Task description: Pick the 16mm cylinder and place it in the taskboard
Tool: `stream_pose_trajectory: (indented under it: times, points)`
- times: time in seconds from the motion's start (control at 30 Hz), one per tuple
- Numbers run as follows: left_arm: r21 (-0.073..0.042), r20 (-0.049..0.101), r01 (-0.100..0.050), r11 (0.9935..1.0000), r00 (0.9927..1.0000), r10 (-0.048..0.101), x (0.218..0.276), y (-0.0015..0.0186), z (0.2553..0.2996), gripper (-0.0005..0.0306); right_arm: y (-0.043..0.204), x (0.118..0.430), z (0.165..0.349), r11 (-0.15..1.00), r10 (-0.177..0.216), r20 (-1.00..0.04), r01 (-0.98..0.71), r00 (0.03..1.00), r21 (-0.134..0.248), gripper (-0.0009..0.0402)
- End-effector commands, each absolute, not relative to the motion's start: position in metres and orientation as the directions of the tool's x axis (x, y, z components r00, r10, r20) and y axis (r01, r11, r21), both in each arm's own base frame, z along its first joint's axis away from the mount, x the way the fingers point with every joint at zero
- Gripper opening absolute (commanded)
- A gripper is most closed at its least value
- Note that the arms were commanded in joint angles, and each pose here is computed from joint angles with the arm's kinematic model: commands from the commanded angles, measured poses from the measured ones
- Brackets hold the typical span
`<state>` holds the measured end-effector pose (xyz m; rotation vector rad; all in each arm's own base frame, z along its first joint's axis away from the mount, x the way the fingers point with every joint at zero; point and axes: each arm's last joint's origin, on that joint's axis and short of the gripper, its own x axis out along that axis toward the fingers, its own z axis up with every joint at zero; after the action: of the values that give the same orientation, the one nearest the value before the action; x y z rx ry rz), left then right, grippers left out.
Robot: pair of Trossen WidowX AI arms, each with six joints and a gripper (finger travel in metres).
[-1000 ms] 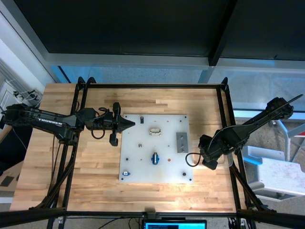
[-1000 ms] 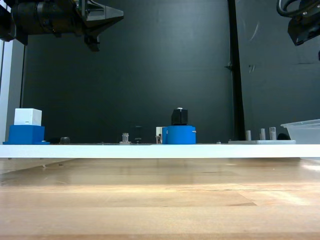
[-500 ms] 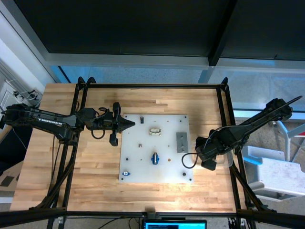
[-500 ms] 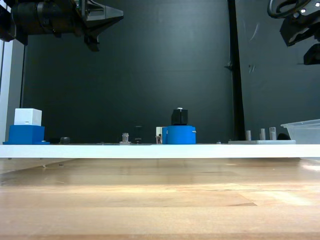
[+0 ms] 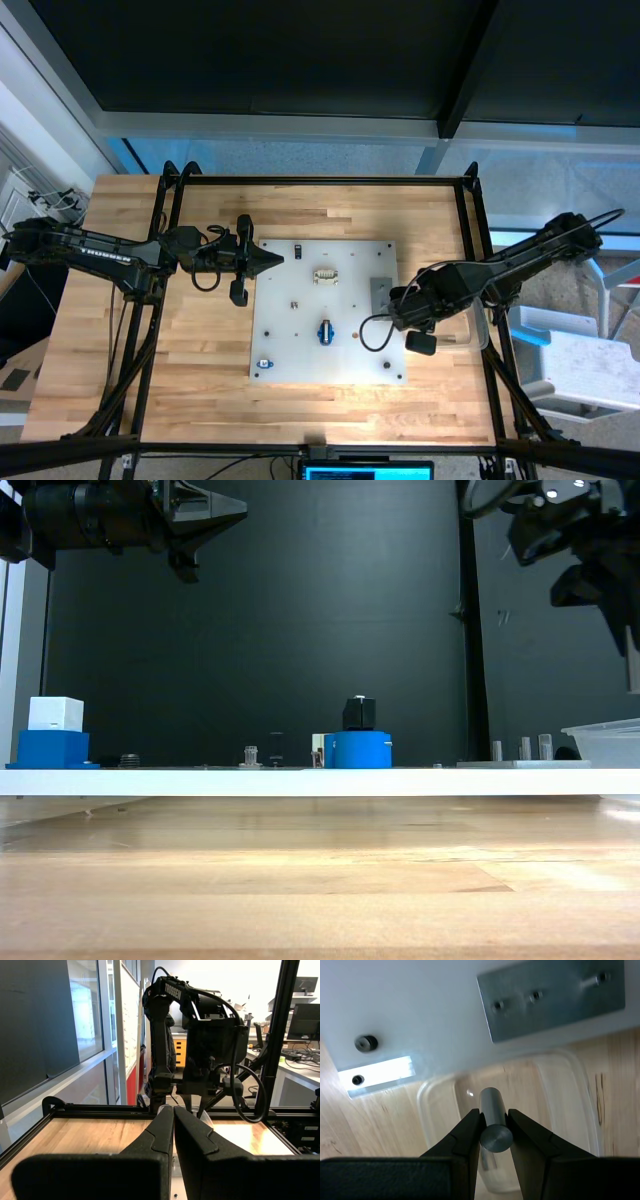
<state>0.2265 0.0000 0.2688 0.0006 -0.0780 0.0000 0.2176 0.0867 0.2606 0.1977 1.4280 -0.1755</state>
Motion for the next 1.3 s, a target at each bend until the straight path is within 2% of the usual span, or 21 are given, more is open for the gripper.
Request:
stream_pose_trajectory:
  times: [0.03,0.77,1.3]
  points:
    - [0.001,0.078,0.0,1.0,0.99693,0.0,0.2265,0.0,0.269,0.0,0.087,0.227,0.262,0.974,-0.003,-0.991,0.225,0.136,0.028,0.0023]
    - [0.001,0.078,0.0,1.0,0.99693,0.0,0.2265,0.0,0.269,0.0,0.096,0.295,0.253,0.989,-0.002,-0.987,0.147,0.159,0.022,0.0023]
    - [0.001,0.078,0.0,1.0,0.99693,0.0,0.2265,0.0,0.269,0.0,0.101,0.328,0.246,0.993,0.004,-0.988,0.118,0.156,0.022,0.0023]
